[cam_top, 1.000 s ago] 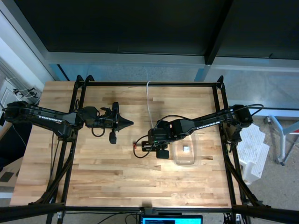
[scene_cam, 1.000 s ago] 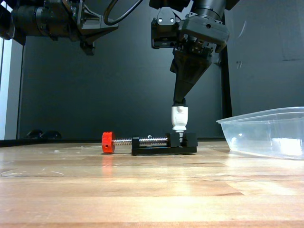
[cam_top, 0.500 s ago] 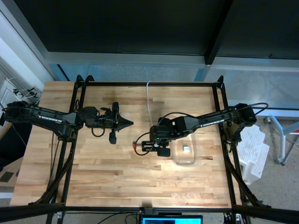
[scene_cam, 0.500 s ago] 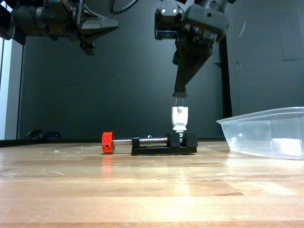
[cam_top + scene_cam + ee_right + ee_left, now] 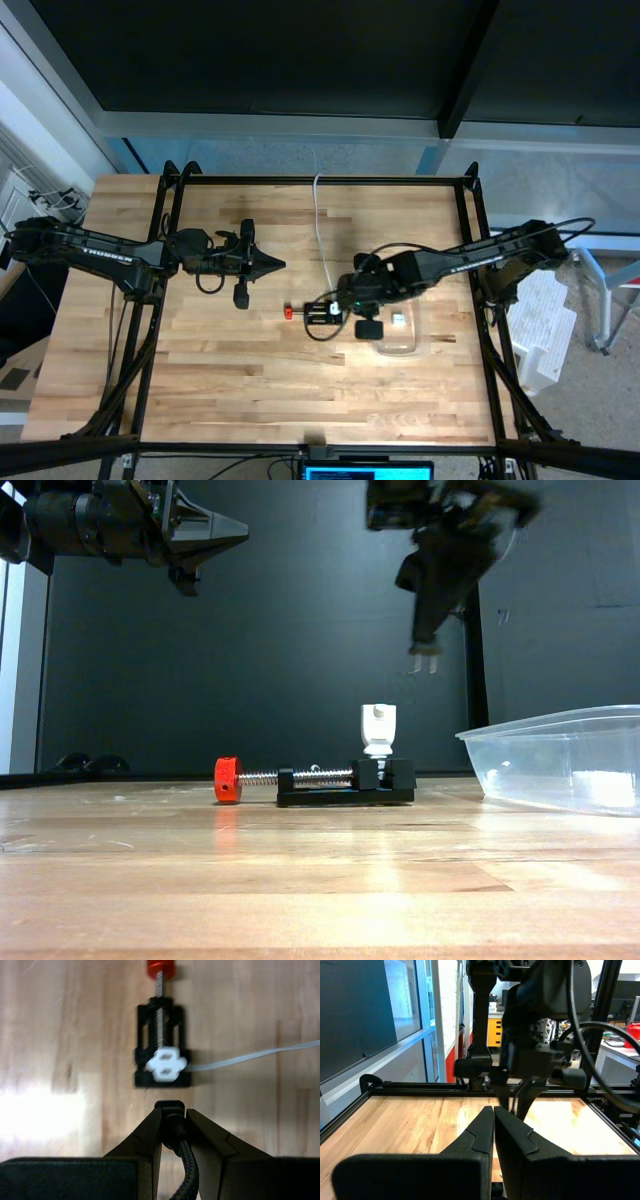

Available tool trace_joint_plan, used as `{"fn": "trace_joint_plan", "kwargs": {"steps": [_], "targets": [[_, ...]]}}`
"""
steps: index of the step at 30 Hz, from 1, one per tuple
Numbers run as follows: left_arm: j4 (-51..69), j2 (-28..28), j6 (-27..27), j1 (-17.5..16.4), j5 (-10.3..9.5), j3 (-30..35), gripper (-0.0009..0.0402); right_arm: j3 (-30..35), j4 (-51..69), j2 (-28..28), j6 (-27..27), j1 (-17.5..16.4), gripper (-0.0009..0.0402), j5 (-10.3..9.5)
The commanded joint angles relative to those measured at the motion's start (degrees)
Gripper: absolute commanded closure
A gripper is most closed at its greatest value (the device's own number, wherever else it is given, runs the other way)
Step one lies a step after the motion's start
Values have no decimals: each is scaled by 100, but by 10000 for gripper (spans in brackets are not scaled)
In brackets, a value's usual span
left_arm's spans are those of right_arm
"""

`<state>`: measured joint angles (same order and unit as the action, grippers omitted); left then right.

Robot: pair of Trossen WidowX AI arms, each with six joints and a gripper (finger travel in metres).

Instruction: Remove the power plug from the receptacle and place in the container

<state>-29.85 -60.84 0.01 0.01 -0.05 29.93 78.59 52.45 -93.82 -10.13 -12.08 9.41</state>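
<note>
The black power plug [image 5: 425, 645] hangs in the air with its two prongs pointing down, up and to the right of the receptacle [image 5: 377, 730]. My right gripper [image 5: 428, 630] is shut on the plug [image 5: 170, 1106], whose black cord [image 5: 183, 1162] runs back between the fingers. The white-faced receptacle [image 5: 165, 1064] sits in its black frame with a red knob [image 5: 160, 967], and its slots are bare. The clear container [image 5: 560, 760] stands to the right of it [image 5: 398, 335]. My left gripper [image 5: 277, 265] hovers shut, far to the left.
A long white cable [image 5: 320, 225] runs from the receptacle [image 5: 325, 312] toward the table's far edge. A small white piece [image 5: 398, 319] lies inside the container. A black metal frame [image 5: 320, 181] borders the wooden table.
My right gripper has risen and moved right toward the container, pulling the plug up out of the receptacle. The left arm has not moved.
</note>
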Motion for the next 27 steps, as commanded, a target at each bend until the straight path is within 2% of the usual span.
{"fn": "trace_joint_plan", "kwargs": {"steps": [1,6,14,17,21,24,27], "targets": [[-7,2,0,0,2,2,393,-426,-15,337,9,-107,393,31],[0,-2,0,0,2,2,393,-1093,-46,789,-122,-273,393,321],[0,-2,0,0,2,2,393,-1871,-96,1174,-223,-356,393,326],[-4,2,0,0,2,2,393,-2037,-116,1211,-313,-398,393,468],[2,-4,0,0,0,2,393,-2240,-310,1246,-356,-413,391,452],[-4,0,0,0,2,2,393,-2273,-369,1246,-450,-426,374,450],[0,-2,0,0,2,2,393,-2273,-415,1250,-463,-433,340,450]]}}
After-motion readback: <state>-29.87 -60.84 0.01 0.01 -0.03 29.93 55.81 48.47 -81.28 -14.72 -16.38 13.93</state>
